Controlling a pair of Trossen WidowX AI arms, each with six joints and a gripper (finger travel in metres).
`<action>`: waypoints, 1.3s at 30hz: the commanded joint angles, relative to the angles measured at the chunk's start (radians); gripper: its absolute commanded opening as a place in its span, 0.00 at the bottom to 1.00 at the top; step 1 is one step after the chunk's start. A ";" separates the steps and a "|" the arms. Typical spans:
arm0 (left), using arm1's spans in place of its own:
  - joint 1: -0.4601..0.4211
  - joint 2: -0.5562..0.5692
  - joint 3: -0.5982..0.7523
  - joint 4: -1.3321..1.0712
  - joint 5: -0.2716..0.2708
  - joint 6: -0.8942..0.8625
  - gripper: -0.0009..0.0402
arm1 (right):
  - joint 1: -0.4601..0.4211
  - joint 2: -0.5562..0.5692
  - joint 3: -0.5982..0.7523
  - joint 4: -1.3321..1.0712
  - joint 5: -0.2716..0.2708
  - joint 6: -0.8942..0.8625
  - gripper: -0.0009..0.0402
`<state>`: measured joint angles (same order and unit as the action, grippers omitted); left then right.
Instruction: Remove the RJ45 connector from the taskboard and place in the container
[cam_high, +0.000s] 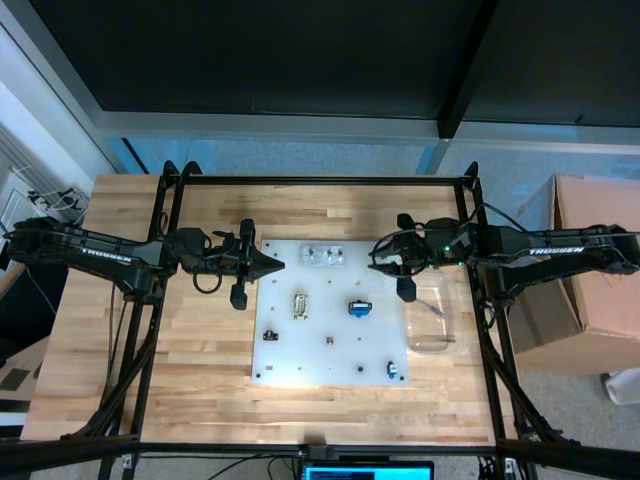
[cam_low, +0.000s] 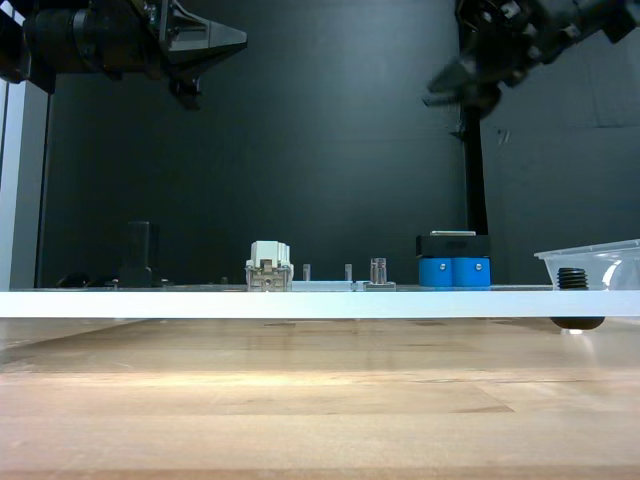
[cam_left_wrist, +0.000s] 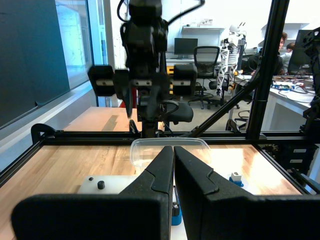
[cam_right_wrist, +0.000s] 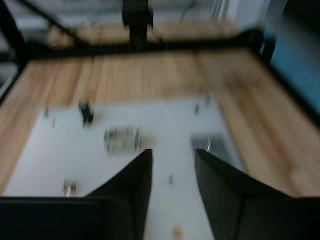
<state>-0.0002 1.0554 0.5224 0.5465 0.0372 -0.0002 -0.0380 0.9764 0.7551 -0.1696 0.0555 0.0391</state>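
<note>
Presently nothing is held. Left gripper (cam_high: 278, 266) hangs over the board's (cam_high: 300, 360) left edge toward its far corner, fingers pressed together with only a slit showing in its wrist view. Right gripper (cam_high: 376, 260) hangs over the board's far right part, fingers spread with a plain gap between them and nothing in it. Low view puts both well above the board.

RJ45 connector (cam_high: 300, 305): taken to be the pale block standing a little left of the board's centre, though I cannot be sure which of the fitted parts it is. It sits upright in its seat, apparently fully in, with its long axis running from the board's near edge to its far edge.

Container (cam_high: 450, 320) lies just off the board's right edge, and no connector shows in it.

Key relation: from the left gripper, the connector lies inward and toward the board's near edge, and not far. From the right gripper it lies across the board, leftward and toward the near edge, and farther. So the left gripper is nearer the part, while the right is already spread and on the container's side.

Judgement: removal not yet begun. Whichever arm goes must drop straight onto the block and pinch across its short width.
</note>
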 joint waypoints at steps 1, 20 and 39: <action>0.000 0.000 0.000 0.000 0.000 0.000 0.02 | -0.016 0.000 -0.035 0.149 -0.024 -0.003 0.16; 0.000 0.000 0.000 0.000 0.000 0.000 0.02 | -0.048 0.002 -0.275 0.680 -0.113 0.005 0.02; 0.000 0.000 0.000 0.000 0.000 0.000 0.02 | -0.050 0.001 -0.276 0.680 -0.109 0.005 0.02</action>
<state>-0.0002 1.0554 0.5224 0.5465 0.0372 -0.0002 -0.0875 0.9771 0.4789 0.5102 -0.0536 0.0437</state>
